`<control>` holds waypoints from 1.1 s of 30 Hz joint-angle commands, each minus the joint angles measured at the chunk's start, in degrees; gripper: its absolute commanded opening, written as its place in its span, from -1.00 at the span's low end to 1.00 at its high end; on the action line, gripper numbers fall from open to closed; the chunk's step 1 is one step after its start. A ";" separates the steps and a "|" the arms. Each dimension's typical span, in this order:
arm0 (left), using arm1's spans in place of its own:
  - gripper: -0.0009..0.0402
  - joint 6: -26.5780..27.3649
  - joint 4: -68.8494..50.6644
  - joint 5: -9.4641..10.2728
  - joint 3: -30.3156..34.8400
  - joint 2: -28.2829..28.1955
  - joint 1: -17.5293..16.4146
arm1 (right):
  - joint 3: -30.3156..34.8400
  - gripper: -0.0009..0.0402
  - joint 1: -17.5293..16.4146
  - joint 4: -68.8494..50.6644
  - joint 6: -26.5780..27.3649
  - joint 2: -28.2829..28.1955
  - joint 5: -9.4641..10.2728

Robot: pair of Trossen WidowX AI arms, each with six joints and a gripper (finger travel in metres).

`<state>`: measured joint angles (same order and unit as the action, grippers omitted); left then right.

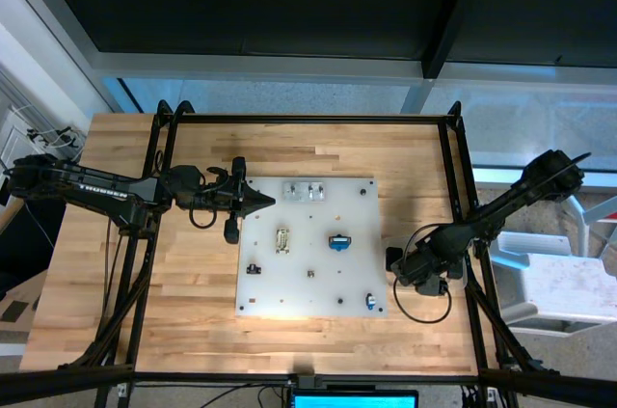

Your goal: Pick the M12 fastener and fasten on the M12 threads

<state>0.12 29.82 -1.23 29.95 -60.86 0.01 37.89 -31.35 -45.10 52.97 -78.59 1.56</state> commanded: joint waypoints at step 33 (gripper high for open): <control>-0.96 -0.02 0.02 -0.02 0.00 0.00 0.00 | 55.87 -0.91 4.55 -20.20 2.08 -34.75 -0.52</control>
<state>0.12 29.82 -1.23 29.93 -60.84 0.01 92.53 -26.89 -65.28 55.02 -112.05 1.06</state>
